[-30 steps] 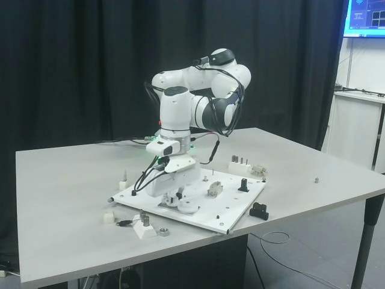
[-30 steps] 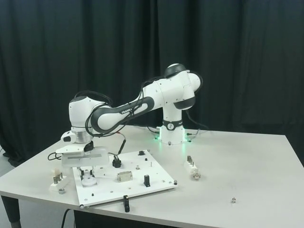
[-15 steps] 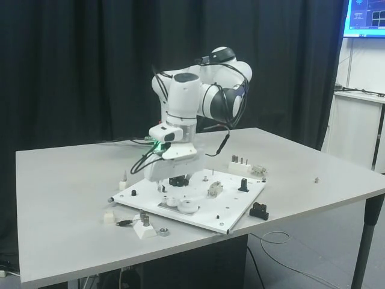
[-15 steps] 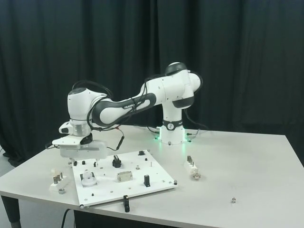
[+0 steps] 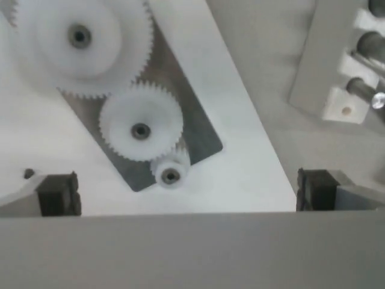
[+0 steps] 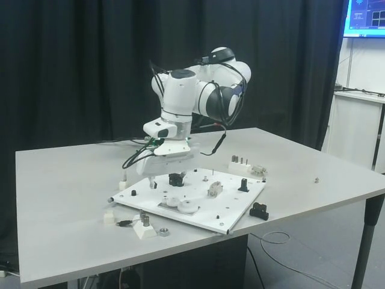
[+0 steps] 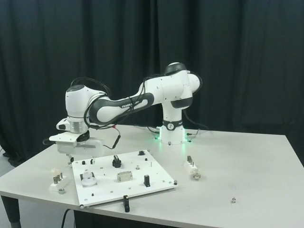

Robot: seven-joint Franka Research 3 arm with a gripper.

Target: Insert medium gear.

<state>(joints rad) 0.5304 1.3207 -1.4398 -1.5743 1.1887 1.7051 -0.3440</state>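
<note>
The white medium gear sits on its peg on the grey plate, meshed between the large gear and the small gear. In the room views the gear set lies near the front corner of the white board. My gripper hangs well above the board, up and back from the gears. It is open and holds nothing; its black fingertips stand wide apart.
A white block with pegs stands on the table beside the board. A grey connector block and black parts stand on the board. A black clip lies at its edge, and a small fixture lies beyond it.
The arm has lifted the gripper off the gears and drawn it up and back toward the board's rear edge. The gears stay on the plate.
</note>
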